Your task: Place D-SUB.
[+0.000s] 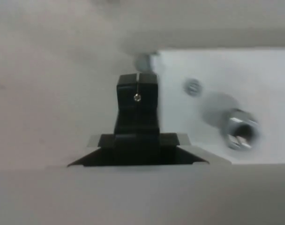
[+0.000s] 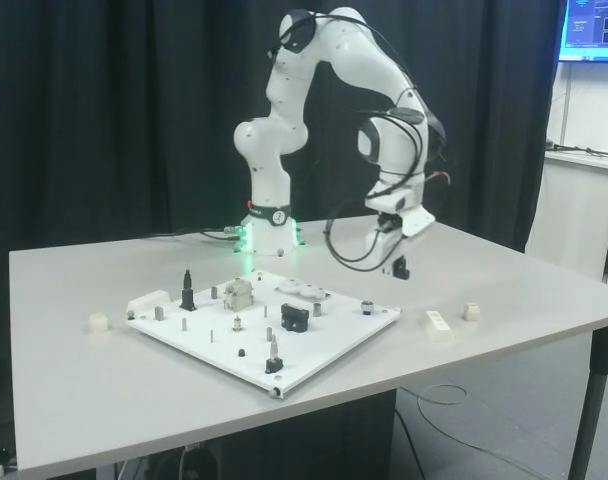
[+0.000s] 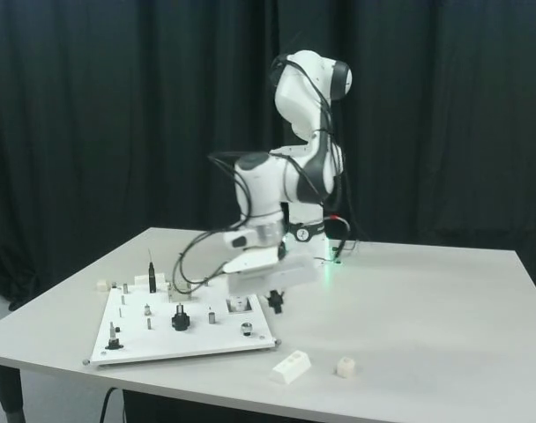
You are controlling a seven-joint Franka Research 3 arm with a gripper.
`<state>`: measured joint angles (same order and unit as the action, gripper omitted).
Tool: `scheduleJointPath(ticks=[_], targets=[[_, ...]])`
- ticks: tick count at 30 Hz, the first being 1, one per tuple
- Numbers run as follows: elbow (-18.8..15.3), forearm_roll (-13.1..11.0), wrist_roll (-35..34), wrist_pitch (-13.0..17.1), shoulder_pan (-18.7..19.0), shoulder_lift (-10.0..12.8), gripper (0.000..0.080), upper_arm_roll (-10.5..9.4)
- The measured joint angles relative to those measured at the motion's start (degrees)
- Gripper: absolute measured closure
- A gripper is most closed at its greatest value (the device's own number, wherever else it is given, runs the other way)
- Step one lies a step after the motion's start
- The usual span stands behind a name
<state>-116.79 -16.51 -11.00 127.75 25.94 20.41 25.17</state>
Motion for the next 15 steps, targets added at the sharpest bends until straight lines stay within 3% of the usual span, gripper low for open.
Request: scheduleJointPath(ticks=[15], targets=[[-5.3, 0.1, -8.7, 10.1, 4.1, 2.4, 0.0648, -5.06]])
